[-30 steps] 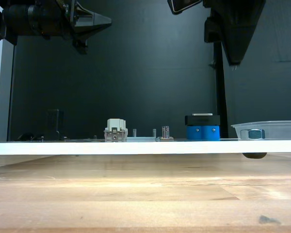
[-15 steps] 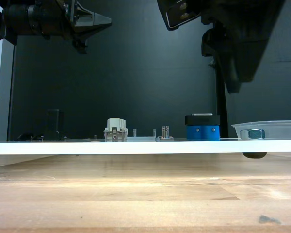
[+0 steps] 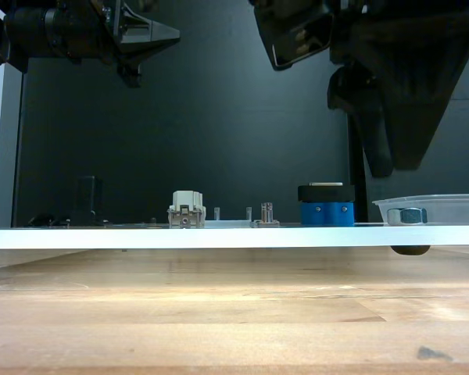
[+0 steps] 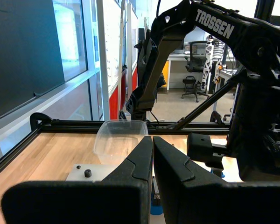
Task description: Unfasten the M12 fastener and place in the container
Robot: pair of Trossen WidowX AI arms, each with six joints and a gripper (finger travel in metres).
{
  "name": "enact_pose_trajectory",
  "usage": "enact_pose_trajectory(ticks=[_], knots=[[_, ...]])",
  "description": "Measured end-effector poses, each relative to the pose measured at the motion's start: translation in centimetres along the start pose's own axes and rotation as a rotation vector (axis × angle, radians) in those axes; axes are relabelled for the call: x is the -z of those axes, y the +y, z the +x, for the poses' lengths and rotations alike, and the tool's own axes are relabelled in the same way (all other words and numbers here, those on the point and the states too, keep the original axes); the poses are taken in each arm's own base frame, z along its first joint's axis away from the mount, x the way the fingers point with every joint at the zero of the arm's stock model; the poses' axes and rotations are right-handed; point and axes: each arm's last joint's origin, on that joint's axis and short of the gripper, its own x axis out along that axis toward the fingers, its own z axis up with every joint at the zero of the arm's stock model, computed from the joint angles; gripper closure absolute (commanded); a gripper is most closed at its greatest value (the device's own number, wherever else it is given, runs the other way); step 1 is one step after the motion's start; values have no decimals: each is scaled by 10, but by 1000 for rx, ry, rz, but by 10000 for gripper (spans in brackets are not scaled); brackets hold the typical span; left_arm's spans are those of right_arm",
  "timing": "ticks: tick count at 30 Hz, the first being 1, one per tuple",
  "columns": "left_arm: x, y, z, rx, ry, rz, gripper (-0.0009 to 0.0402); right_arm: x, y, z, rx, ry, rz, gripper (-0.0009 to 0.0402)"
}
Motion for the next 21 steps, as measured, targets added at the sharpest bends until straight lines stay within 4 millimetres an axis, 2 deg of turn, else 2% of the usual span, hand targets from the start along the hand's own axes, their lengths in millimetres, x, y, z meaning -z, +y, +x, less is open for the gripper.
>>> enact_pose_trajectory(ticks=[11, 21], knots=[[0, 0, 0, 0, -1, 0, 393, 6, 0, 17, 6, 7, -7, 141], [0, 0, 0, 0, -1, 0, 393, 7, -2, 23, 8, 11, -33, 142]])
